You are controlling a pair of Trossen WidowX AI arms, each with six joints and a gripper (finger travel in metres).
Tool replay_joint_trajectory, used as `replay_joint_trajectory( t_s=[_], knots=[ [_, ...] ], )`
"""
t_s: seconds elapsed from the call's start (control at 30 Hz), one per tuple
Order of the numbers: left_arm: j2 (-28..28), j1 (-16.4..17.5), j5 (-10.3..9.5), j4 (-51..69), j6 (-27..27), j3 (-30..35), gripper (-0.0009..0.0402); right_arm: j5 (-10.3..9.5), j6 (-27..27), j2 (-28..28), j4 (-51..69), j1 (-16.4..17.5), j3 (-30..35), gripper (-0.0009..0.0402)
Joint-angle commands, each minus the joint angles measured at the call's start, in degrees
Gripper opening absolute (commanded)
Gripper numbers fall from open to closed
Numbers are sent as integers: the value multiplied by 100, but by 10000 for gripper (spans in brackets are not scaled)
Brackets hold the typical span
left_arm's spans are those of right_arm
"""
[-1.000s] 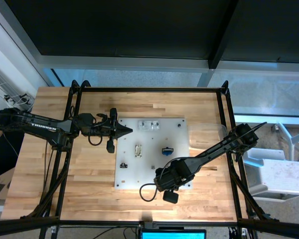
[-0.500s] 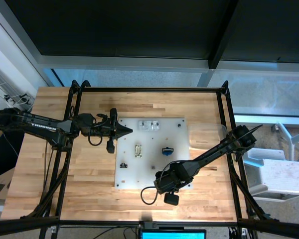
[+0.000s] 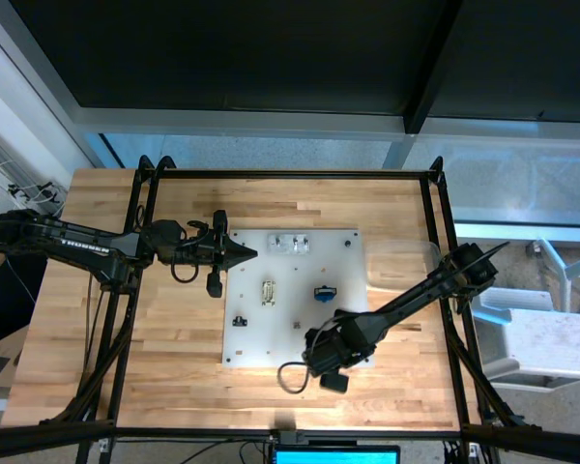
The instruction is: Unfasten the M12 fastener and place in the container
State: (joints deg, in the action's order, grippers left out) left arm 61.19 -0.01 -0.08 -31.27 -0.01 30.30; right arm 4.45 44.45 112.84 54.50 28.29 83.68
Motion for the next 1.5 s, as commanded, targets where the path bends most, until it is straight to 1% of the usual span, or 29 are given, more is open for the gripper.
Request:
replay_joint_trajectory(
  t_s=[0.03, 0.13, 0.23, 0.33, 0.37, 0.43, 0.5, 0.53, 0.57, 0.6, 0.63, 0.7, 0.83, 0.93, 0.97, 1.07, 1.13, 1.23, 1.27, 1.5],
  knots=[
    [2, 2, 2, -2, 0, 2, 0, 271, 310, -87, 660, -17, 129, 0],
    [7, 0, 2, 2, 0, 2, 0, 352, 422, -142, 697, -15, 149, 0],
    [-2, 0, 2, -4, 0, 2, 0, 343, 420, -164, 693, -15, 170, 0],
    [2, 0, 4, -7, 0, 2, 0, 260, 492, -164, 697, -15, 229, 0],
    [4, 0, 2, -4, 0, 2, 0, 170, 579, -179, 695, -17, 251, 0],
    [4, 0, 2, -4, 0, 2, 0, -7, 1191, -197, 706, -15, 299, 0],
    [-2, 2, 2, -17, 0, 2, 0, -9, 2059, -216, 820, -17, 393, 0],
    [-2, 0, 2, -20, 0, 2, 0, -39, 2247, -216, 905, -20, 459, 0],
    [0, 0, 2, -13, 0, 2, 0, -129, 2277, -216, 997, -20, 531, 2],
    [7, 2, 2, 0, 0, 2, 0, -177, 2315, -199, 1095, -20, 612, 6],
    [7, 0, 2, 4, 0, 2, 0, -210, 2420, -168, 1239, -17, 719, 12],
    [4, 0, 4, 2, 0, 2, 0, -210, 2612, -116, 1478, -20, 922, 33],
    [4, 0, 2, 4, 0, 2, 0, -181, 2424, 63, 1718, -26, 1342, 98],
    [4, 2, 2, 2, 0, 2, 0, -28, 2345, 229, 1825, -28, 1556, 151],
    [4, 0, 4, 2, 0, 2, 0, 50, 2321, 286, 1827, -28, 1598, 169],
    [4, 0, 4, 2, 0, 2, 0, 63, 2302, 461, 1858, -28, 1703, 211],
    [4, 2, 2, 4, 0, 2, 0, 85, 2256, 586, 1832, -31, 1749, 232],
    [4, 0, 2, 2, 0, 2, 0, 164, 2253, 688, 1764, -31, 1733, 250],
    [4, 2, 2, 2, 0, 2, 0, 160, 2256, 688, 1676, -31, 1687, 253],
    [4, 2, 4, 2, 0, 2, 0, 153, 2306, 688, 1340, -68, 1438, 249]
  ],
)
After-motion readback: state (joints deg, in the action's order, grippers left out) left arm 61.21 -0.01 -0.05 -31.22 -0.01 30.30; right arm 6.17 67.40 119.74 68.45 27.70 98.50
